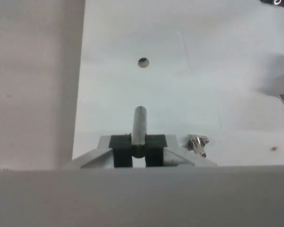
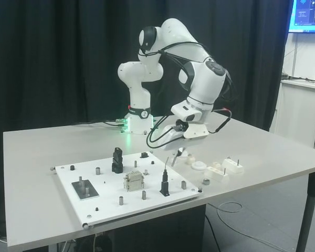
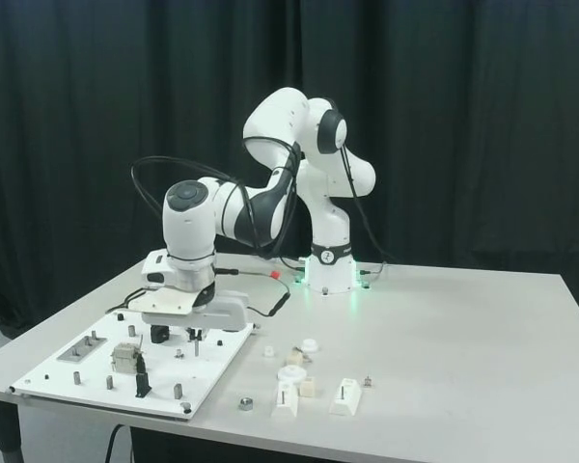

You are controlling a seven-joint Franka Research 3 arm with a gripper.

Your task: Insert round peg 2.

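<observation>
You have the fingers (image 1: 138, 150) clamped on the round peg (image 1: 139, 124), which hangs upright above the white board (image 1: 180, 85), near its far edge. In the wrist view a small round hole (image 1: 143, 62) sits in the board a little beyond the peg's tip. The board lies on the grey surface (image 2: 37, 142).

No text, label, brand, number or sign can be read on anything in these views.
</observation>
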